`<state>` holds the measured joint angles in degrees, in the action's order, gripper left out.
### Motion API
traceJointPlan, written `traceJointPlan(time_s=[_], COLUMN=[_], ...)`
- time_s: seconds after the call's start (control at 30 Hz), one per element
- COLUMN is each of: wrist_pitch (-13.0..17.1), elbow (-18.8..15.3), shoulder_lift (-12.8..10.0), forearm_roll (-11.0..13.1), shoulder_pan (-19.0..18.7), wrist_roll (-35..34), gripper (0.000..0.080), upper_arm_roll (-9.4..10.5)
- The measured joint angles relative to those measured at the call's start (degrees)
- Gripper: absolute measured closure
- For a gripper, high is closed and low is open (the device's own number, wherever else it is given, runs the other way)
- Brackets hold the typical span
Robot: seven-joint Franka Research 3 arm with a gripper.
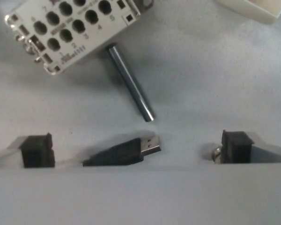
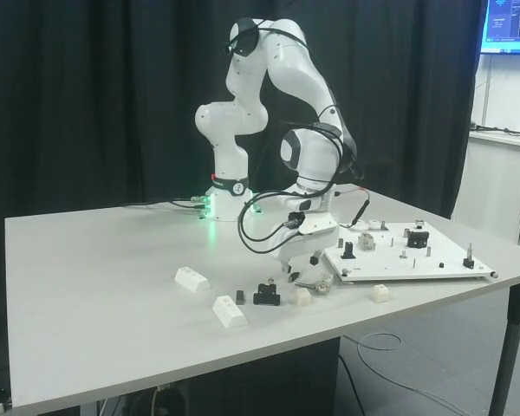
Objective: Remove square peg 1.
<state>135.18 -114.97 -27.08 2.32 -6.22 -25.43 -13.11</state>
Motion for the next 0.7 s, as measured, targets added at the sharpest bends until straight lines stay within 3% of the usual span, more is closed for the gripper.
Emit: traceJointPlan(time_s=[0.7], wrist_pitch=[-0.9], elbow=[0.1], shoulder_lift=[0.82], forearm_roll=[0.0], shoulder_pan=[0.0], wrist_roll=[0.29], gripper=[0.0003], upper_arm_roll=[-0.02])
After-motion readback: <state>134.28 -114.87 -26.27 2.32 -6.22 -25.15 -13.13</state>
